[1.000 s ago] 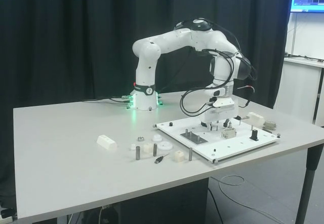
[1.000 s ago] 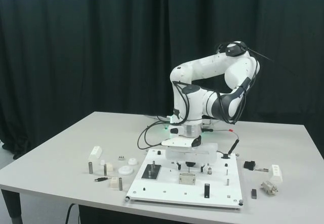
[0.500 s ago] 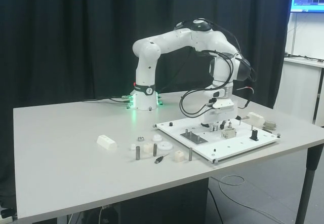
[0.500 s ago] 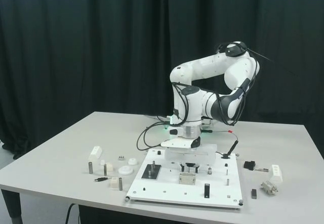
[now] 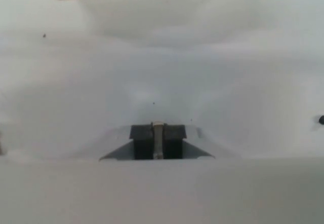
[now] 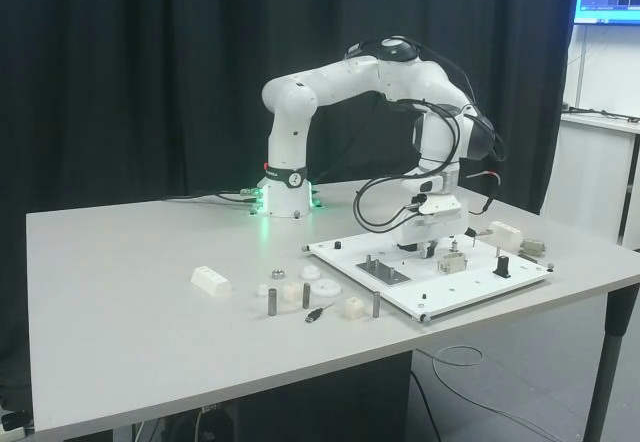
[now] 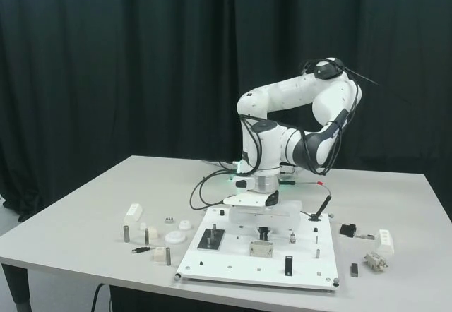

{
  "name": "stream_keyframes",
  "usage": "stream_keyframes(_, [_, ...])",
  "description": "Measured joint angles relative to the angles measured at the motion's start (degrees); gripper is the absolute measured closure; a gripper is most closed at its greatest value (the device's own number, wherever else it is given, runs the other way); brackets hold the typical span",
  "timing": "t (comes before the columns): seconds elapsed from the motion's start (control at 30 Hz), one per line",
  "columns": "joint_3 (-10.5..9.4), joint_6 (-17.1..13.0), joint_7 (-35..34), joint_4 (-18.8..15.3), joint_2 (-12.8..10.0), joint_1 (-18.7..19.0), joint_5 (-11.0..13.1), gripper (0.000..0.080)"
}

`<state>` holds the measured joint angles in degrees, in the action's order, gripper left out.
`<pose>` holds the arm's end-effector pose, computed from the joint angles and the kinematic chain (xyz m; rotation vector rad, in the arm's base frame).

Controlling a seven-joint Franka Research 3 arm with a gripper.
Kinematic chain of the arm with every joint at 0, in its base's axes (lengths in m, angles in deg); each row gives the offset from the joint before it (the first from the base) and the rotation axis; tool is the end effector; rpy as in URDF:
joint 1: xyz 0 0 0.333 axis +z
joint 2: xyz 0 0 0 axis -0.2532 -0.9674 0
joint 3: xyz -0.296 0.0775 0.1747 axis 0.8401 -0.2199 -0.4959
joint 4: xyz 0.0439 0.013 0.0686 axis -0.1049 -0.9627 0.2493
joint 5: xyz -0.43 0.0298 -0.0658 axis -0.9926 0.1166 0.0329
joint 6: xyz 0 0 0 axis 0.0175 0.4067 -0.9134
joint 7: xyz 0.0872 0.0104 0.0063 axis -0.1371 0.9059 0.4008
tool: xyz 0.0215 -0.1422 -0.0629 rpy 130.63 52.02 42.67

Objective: Remove square peg 1.

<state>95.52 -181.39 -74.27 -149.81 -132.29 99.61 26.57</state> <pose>0.5676 0.1322 0.1447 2.9112 -1.1336 -0.0691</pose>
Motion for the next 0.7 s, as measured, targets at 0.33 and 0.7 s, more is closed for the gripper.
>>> stream_keyframes(0.33, [0.00,0.00,0.12,0.00,0.02,-0.02,0.00,0.0767])
stream_keyframes(0.7, [0.11,0.01,0.14,-0.03,0.28,-0.04,-0.13,0.0767])
